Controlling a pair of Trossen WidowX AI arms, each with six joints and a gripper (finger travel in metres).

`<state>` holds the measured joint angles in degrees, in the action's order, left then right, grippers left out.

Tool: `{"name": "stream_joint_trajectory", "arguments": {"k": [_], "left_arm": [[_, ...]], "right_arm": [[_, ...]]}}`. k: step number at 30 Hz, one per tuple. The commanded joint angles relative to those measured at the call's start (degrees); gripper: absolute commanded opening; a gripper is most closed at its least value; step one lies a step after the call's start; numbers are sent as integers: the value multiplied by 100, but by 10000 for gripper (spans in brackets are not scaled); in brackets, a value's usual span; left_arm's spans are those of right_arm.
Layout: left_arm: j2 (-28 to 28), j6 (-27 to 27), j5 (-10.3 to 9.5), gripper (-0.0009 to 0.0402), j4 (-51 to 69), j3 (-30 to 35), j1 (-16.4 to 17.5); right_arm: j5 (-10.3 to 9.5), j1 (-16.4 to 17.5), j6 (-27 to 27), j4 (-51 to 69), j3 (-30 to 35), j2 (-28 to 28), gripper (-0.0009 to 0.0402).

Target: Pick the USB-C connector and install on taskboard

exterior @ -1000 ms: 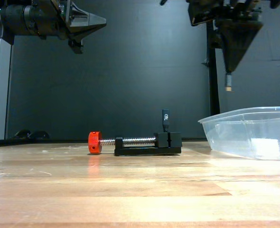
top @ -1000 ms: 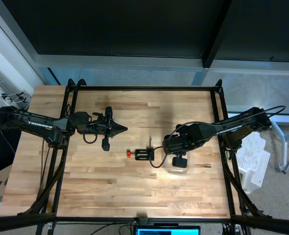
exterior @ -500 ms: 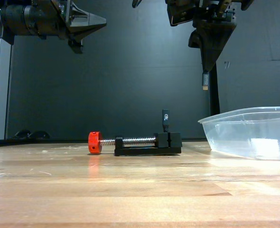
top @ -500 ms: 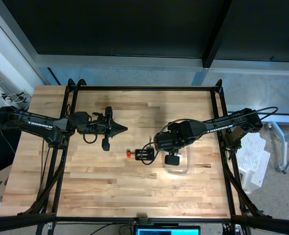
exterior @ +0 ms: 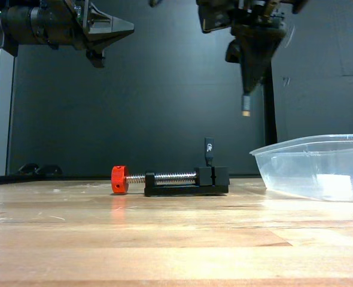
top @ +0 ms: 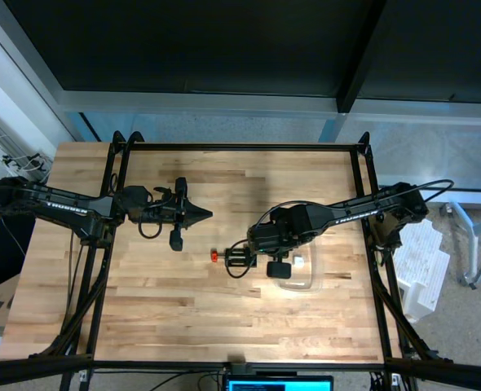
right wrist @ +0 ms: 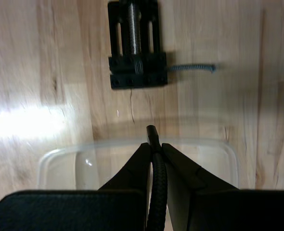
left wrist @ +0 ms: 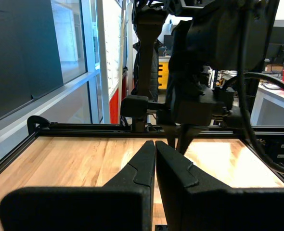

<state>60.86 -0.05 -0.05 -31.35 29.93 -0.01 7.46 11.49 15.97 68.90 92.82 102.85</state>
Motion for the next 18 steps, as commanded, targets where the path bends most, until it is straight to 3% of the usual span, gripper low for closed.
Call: {"name": "stream_joint_trajectory", "arguments": {"k": [1, 18], "left_arm": [[0, 2, 2, 0, 0, 2, 2], [0, 2, 2, 0, 0, 2, 2]], "right_arm": [[2, -50, -46, 22, 264, 234, 0], [4, -74, -52, 188, 1163, 1038, 0]]}}
